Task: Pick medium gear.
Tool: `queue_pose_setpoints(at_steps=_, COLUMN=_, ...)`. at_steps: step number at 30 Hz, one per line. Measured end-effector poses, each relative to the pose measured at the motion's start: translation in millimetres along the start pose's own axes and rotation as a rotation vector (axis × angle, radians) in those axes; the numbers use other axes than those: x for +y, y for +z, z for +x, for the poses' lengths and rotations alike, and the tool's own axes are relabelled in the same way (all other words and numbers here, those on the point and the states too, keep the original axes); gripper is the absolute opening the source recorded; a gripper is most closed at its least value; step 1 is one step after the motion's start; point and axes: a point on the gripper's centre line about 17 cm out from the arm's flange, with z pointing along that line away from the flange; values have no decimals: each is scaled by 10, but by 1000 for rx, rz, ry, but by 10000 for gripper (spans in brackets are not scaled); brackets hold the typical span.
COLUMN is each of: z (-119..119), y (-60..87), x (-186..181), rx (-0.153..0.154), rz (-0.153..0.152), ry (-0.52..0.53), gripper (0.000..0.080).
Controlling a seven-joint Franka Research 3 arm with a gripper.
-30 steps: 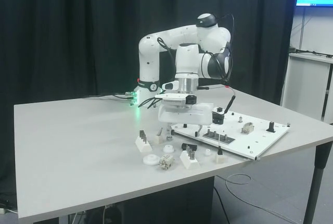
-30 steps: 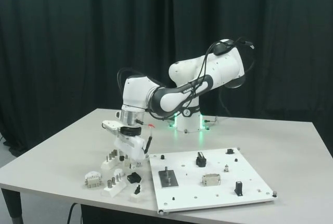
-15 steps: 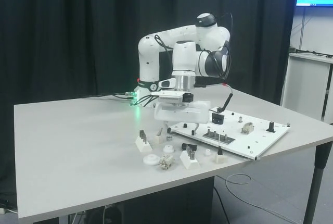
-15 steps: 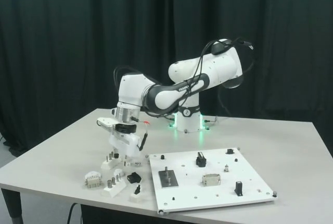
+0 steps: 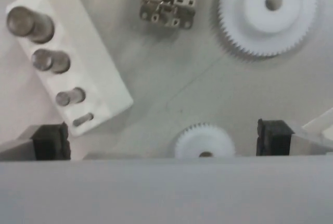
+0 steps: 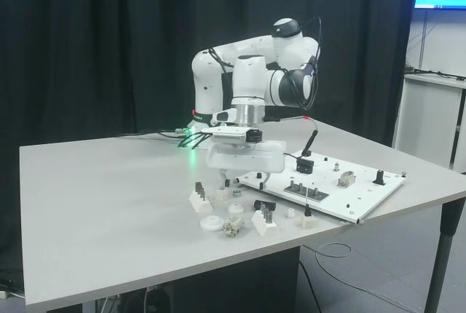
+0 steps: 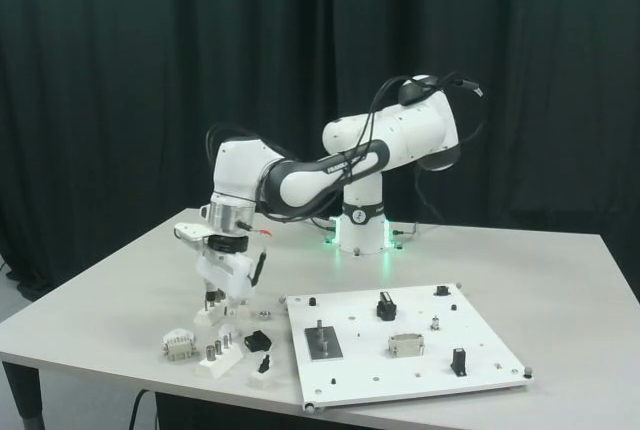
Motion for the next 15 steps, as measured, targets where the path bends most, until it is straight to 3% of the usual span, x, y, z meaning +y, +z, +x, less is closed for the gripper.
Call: queue_pose_setpoints(at_steps=15, z=21, y=158, x=103, rx=-86, rz=-12, ry=-16, gripper=800)
